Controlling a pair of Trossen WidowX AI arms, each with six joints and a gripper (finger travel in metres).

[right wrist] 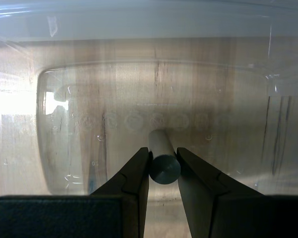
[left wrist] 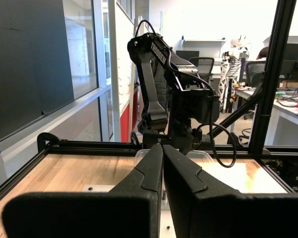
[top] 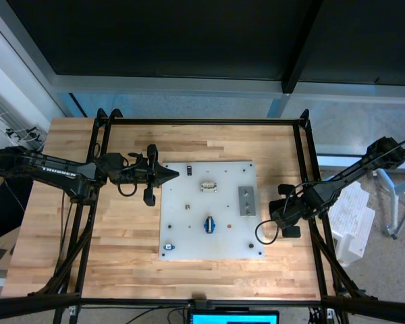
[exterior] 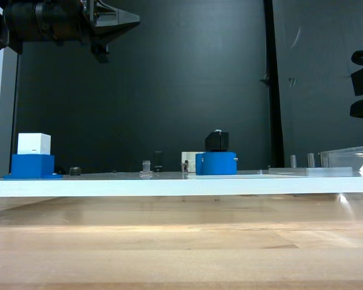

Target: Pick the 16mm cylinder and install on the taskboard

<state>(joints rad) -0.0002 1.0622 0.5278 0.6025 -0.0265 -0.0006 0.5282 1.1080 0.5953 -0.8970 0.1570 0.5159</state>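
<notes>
The 16mm cylinder point(right wrist: 164, 159), a short grey metal peg, sits between the fingers of my right gripper point(right wrist: 163, 151), which is shut on it just above the floor of a clear plastic tray point(right wrist: 89, 99). From above, my right gripper point(top: 284, 217) hangs just off the right edge of the taskboard point(top: 223, 237), a white square plate. My left gripper point(top: 174, 174) hovers high over the taskboard's upper left edge, shut with nothing in it point(left wrist: 162, 147). At table height the taskboard point(exterior: 169, 184) shows edge-on, with my left gripper point(exterior: 120, 24) far above it.
On the board stand a blue fitting point(top: 208, 225), a grey upright block point(top: 247, 200), a white connector point(top: 208, 186) and a small blue-and-white part point(top: 169, 248). A black frame rail point(top: 310, 175) runs along the table's right side. The clear tray point(exterior: 351, 158) lies right of the board.
</notes>
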